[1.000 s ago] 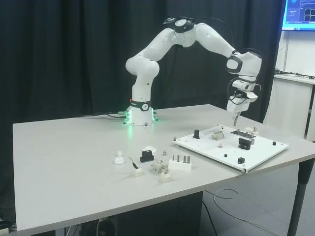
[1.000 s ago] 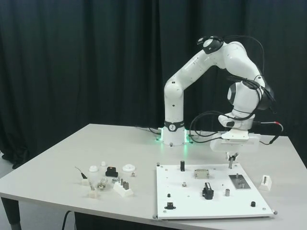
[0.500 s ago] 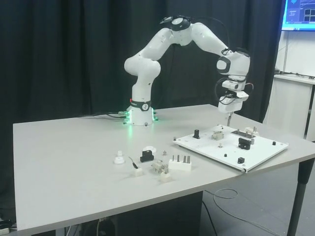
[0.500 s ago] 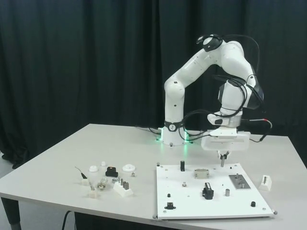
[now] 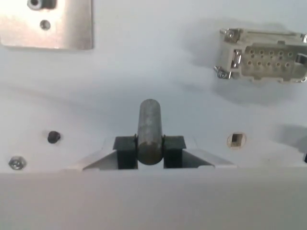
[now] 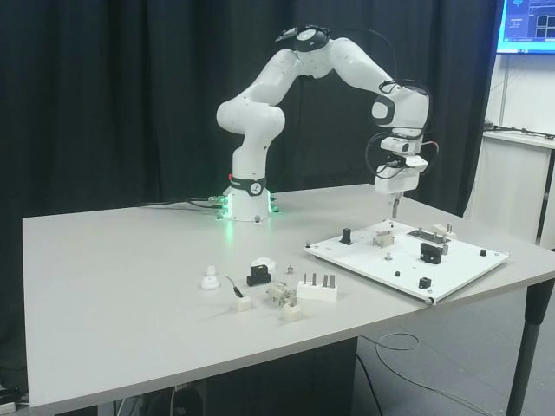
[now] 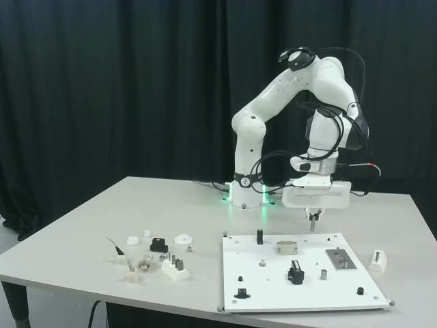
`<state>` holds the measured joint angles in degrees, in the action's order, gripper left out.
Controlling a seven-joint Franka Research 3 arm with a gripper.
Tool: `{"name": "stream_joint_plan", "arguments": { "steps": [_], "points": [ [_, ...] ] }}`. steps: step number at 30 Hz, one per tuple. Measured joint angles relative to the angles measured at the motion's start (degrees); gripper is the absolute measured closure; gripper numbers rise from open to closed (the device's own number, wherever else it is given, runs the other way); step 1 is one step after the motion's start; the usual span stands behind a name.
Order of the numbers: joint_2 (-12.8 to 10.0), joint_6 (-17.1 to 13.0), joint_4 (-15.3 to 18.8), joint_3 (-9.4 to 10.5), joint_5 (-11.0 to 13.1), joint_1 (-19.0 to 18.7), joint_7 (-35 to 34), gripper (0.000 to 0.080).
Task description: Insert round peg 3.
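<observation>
Overhead, we see our gripper (image 5: pixel 150 152) with its black fingers (image 5: pixel 123 152) clamped on the grey peg (image 5: pixel 149 128), which hangs upright above the white board (image 7: pixel 273 280), near the grey connector (image 5: pixel 263 56) and apart from the metal plate (image 5: pixel 62 28).

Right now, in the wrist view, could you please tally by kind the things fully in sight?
Round peg: 1
Multi-pin connector: 1
Metal plate: 1
Square socket: 1
Black stud: 1
Nut: 1
Total: 6
</observation>
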<state>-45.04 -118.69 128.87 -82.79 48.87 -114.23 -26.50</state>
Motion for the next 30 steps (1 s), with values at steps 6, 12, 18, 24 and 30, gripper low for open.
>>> {"name": "stream_joint_plan", "arguments": {
  "steps": [6,12,18,24,30],
  "points": [
    [-0.1,0.0,0.6,-0.15,0.0,-0.4,0.0,0.0691],
    [-0.3,-0.2,1.6,-0.15,0.0,-0.4,0.3,0.0691],
    [-0.4,-1.0,3.0,-0.15,0.0,-0.4,1.9,0.0691],
    [-0.4,-1.4,4.5,-0.14,0.9,-0.4,3.3,0.0691],
    [-0.4,-1.9,6.0,-0.01,3.1,-0.4,5.6,0.0691]
  ]
}}
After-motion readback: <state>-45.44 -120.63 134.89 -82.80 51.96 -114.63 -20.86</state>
